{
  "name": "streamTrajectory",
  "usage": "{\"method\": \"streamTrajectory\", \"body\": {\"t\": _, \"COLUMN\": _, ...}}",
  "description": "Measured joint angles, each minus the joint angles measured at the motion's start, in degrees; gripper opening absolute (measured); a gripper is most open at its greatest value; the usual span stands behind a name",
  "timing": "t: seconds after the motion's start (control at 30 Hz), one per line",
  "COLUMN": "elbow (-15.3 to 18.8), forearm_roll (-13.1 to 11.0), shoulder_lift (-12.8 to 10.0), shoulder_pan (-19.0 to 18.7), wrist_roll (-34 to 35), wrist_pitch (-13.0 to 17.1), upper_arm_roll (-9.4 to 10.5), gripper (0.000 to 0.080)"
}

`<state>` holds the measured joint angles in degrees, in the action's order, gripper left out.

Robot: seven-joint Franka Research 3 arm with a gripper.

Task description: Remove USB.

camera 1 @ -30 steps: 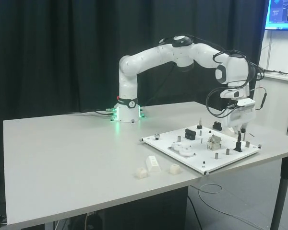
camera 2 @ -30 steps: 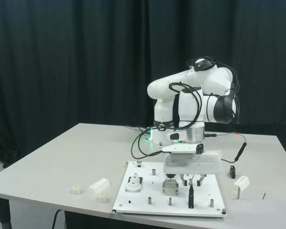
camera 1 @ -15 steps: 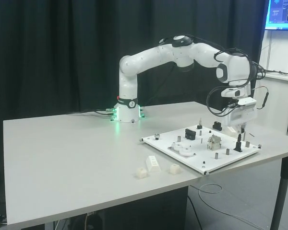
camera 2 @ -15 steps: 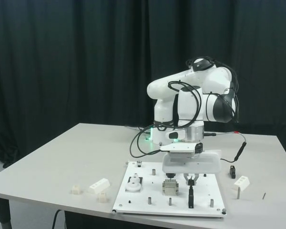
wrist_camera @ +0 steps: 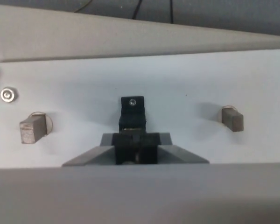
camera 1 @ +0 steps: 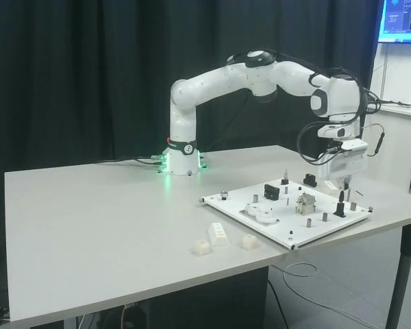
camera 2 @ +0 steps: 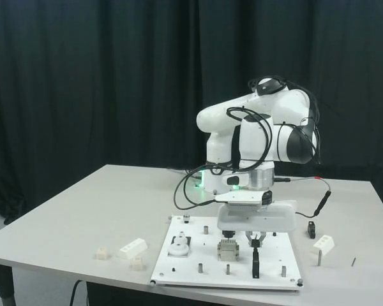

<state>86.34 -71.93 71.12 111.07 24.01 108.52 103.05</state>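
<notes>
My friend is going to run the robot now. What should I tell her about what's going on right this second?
End effector: hangs above the white board, holding nothing. Whether it is open or shut cannot be told.
USB: black plug, standing upright in its socket near the front of the board, right beneath the end effector. The wrist view shows it straight ahead.
Done: arm is lined up over the plug.
Left: come down, grip the USB, pull it straight up out of its socket.
</notes>
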Motion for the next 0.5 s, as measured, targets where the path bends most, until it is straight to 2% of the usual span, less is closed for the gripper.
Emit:
{"method": "streamTrajectory", "body": {"t": 0.17, "elbow": -1.14, "forearm_roll": 1.84, "shoulder_lift": -0.23, "shoulder_pan": 0.01, "wrist_roll": -0.16, "wrist_pitch": -0.55, "upper_arm_roll": -0.54, "gripper": 0.0026}}
{"method": "streamTrajectory", "body": {"t": 0.33, "elbow": -2.56, "forearm_roll": 3.6, "shoulder_lift": -0.99, "shoulder_pan": 0.0, "wrist_roll": -0.14, "wrist_pitch": -3.21, "upper_arm_roll": -1.87, "gripper": 0.0026}}
{"method": "streamTrajectory", "body": {"t": 0.5, "elbow": -3.51, "forearm_roll": 4.08, "shoulder_lift": -1.65, "shoulder_pan": -0.01, "wrist_roll": 0.21, "wrist_pitch": -5.83, "upper_arm_roll": -3.38, "gripper": 0.0023}}
